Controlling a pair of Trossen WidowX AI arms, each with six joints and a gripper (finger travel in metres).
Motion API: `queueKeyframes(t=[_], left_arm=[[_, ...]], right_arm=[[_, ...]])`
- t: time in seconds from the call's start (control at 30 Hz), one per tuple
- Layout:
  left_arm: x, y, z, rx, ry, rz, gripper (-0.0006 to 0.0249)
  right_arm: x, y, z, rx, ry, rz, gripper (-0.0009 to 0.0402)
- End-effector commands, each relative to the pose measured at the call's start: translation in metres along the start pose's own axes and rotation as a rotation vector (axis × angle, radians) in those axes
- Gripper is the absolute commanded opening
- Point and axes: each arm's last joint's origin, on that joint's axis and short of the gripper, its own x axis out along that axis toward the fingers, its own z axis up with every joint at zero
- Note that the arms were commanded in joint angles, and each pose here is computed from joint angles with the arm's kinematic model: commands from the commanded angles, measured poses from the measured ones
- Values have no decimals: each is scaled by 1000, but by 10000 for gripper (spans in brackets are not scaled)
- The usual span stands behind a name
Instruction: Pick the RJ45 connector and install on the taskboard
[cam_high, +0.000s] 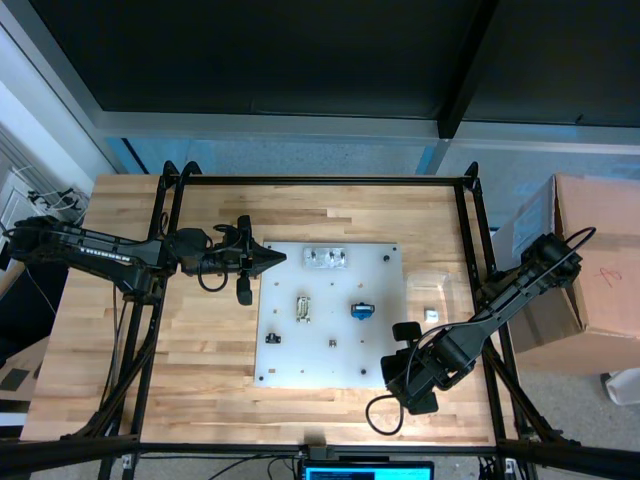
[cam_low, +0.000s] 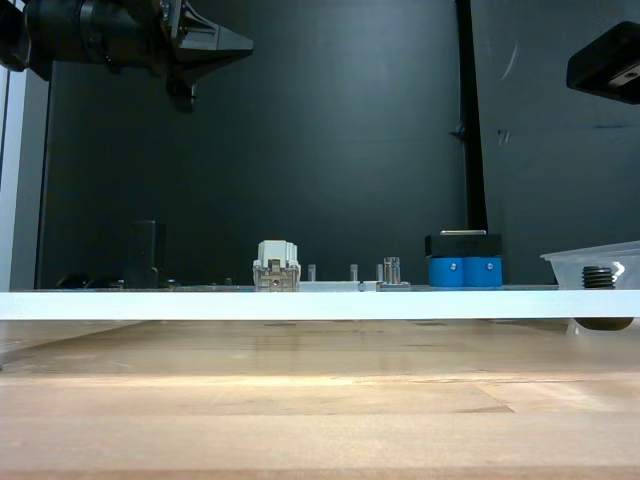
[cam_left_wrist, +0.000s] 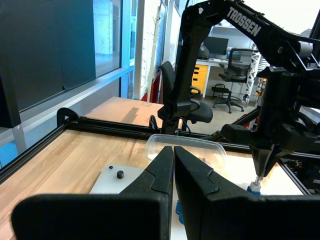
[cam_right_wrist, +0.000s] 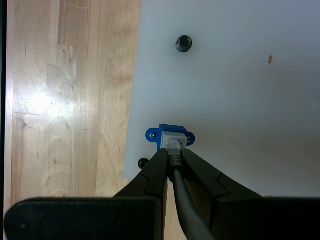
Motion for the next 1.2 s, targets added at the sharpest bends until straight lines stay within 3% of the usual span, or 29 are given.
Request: queueKeyframes(t=[0.03, 0.33, 0.87, 1.2], left_arm=[[0, 0, 0, 0, 0, 0, 0], [0, 0, 0, 0, 0, 0, 0], [0, 0, 0, 0, 0, 0, 0], [0, 0, 0, 0, 0, 0, 0]], right_arm=[[0, 0, 0, -1, 1, -2, 0], [0, -1, 0, 15, -7, -19, 7], [0, -1, 0, 26, -4, -15, 175], [0, -1, 0, 26, -5, -15, 192]])
